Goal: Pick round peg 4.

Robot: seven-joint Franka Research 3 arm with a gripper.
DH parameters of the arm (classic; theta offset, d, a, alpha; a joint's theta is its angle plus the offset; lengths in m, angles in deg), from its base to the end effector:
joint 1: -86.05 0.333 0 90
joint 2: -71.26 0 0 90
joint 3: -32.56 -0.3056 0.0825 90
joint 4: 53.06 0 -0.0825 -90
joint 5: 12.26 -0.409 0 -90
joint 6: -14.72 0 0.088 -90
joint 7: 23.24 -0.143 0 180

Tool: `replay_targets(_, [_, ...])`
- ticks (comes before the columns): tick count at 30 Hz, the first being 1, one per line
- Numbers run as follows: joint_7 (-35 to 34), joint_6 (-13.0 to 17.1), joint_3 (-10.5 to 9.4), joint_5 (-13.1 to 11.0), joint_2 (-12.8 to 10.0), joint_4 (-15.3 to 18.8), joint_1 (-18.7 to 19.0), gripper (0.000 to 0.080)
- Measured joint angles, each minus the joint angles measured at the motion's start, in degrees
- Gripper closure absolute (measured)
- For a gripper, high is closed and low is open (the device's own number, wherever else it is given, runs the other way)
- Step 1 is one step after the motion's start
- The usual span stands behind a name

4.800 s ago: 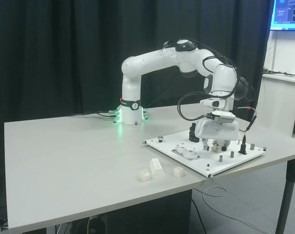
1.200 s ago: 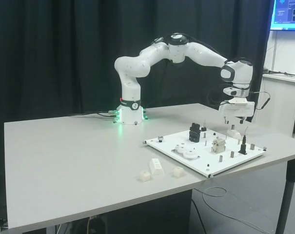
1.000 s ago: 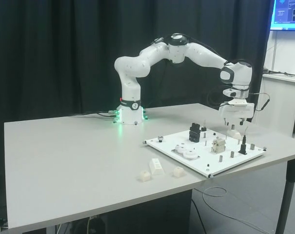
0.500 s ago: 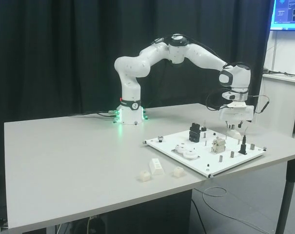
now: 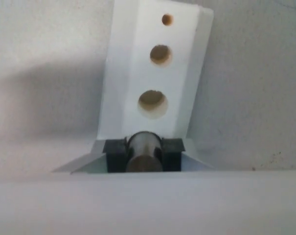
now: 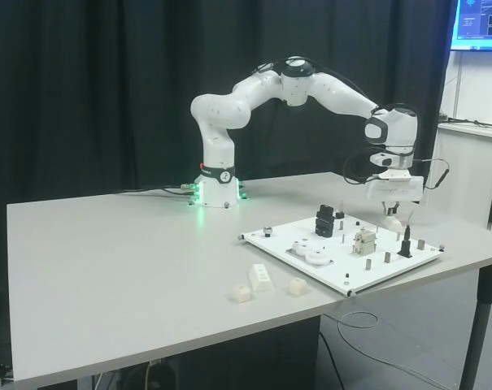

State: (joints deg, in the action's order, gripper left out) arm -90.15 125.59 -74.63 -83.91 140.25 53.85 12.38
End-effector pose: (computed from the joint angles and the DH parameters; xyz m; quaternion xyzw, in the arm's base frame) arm 0.4579 0.4275 0.1468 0.8640 -0.5031 0.0041 0.0165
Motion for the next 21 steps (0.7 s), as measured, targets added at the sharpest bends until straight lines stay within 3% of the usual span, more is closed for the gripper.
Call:
replay_targets(9, [-0.81,0.16,0.86,0.14,-0.15,0.21,0.01,0.0656])
replay_targets(21, [-0.82,-1.44,4.04,2.35,-2.05,0.34,0.88,0.0656])
